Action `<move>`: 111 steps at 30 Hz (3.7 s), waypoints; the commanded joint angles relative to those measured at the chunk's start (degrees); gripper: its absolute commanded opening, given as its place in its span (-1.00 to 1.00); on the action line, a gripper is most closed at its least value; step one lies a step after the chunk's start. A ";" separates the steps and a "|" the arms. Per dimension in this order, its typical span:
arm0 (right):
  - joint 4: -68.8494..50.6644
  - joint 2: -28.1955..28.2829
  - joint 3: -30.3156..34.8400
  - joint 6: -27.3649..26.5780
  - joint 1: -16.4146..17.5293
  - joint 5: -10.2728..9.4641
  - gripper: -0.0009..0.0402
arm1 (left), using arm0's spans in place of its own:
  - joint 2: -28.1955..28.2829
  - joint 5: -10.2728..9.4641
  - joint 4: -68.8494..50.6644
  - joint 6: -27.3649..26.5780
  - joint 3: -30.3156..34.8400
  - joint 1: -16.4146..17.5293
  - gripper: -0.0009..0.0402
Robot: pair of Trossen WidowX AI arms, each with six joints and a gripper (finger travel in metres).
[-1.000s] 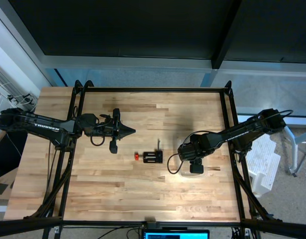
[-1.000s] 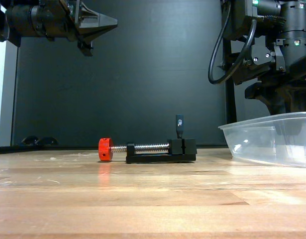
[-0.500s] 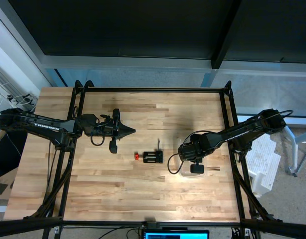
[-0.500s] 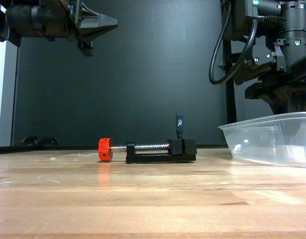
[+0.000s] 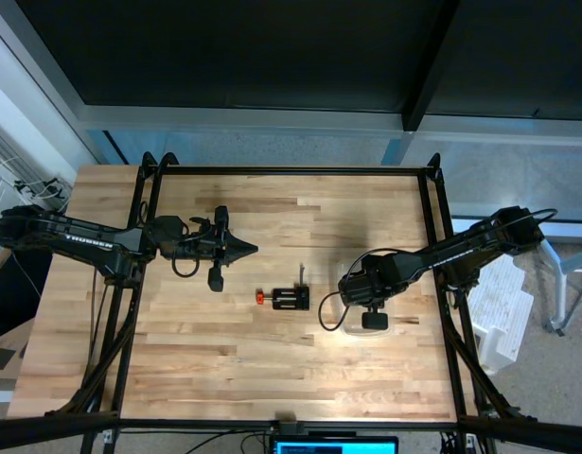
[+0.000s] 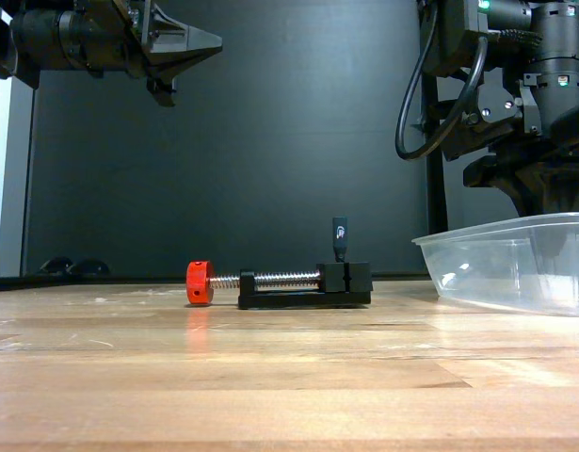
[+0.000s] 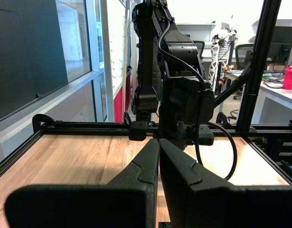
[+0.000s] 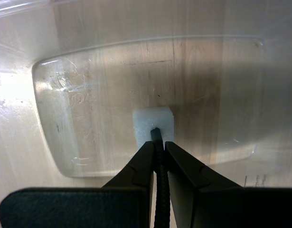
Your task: Pick the USB-C connector and install on taskboard
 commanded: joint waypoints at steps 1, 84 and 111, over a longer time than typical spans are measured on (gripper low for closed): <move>-0.09 -0.20 0.02 0.00 0.02 -0.04 -0.96 | 0.02 0.00 0.02 0.00 0.02 0.00 -0.96; -23.21 14.93 40.33 -3.89 -5.25 1.49 -0.96 | 0.02 0.00 0.02 0.00 0.02 0.00 -0.96; -27.34 29.38 58.45 -3.69 -5.70 1.53 -0.96 | 0.02 0.00 0.00 0.00 0.02 0.00 -0.96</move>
